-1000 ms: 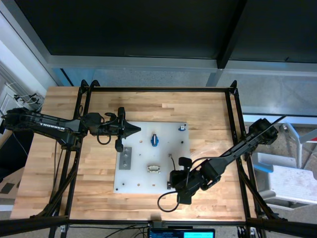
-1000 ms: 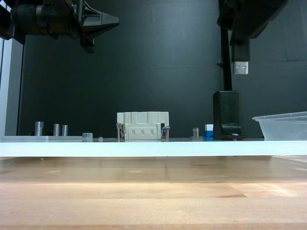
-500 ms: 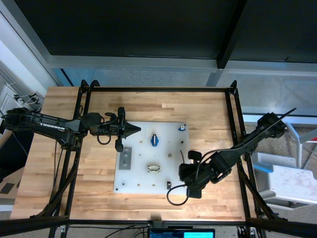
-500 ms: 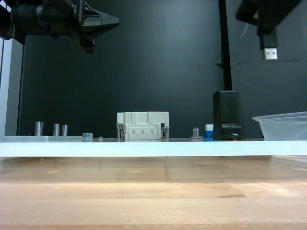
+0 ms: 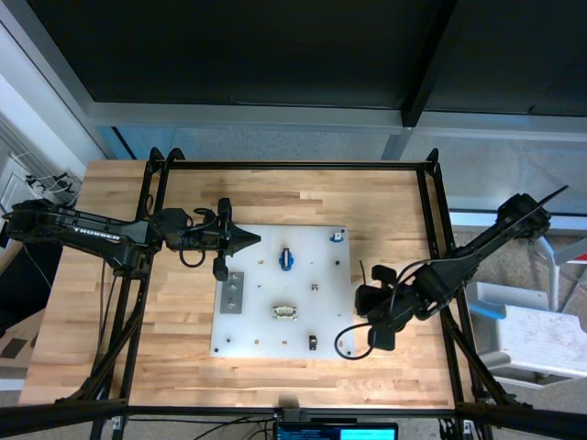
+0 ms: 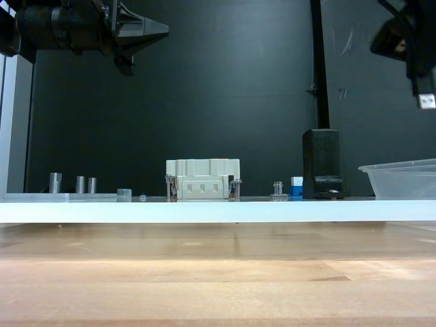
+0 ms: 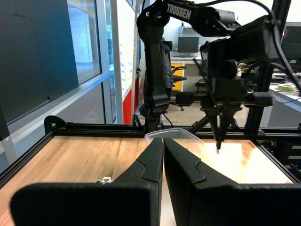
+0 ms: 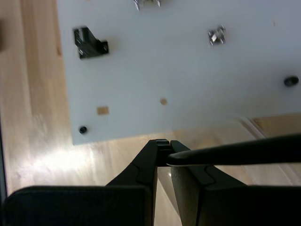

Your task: Remove the USB connector from the USB hub and place in the container

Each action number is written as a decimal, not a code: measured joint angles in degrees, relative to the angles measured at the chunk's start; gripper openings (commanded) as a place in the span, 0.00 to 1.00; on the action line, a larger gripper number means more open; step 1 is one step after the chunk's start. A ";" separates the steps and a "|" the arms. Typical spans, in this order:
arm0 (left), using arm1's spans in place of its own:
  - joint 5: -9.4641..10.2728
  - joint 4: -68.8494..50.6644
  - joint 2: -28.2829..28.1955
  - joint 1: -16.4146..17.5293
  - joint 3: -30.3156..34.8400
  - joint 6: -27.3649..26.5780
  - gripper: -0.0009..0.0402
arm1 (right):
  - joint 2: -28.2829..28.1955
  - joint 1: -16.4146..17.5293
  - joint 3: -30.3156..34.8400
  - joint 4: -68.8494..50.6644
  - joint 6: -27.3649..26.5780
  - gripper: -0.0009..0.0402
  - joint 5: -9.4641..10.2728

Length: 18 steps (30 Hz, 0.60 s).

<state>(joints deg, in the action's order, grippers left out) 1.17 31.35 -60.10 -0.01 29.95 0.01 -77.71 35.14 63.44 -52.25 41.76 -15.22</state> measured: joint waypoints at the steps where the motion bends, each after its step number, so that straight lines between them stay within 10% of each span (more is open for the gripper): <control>1: 0.00 0.00 0.00 0.00 -0.02 0.00 0.02 | 0.72 0.02 -0.74 -0.02 0.26 0.02 0.00; 18: 0.00 0.00 0.00 0.00 0.00 0.02 0.02 | 11.04 0.50 -12.17 0.09 4.26 0.02 1.40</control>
<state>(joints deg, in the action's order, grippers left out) 1.17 31.35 -60.10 -0.01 29.95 0.03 -66.67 35.64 51.27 -52.16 46.02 -13.82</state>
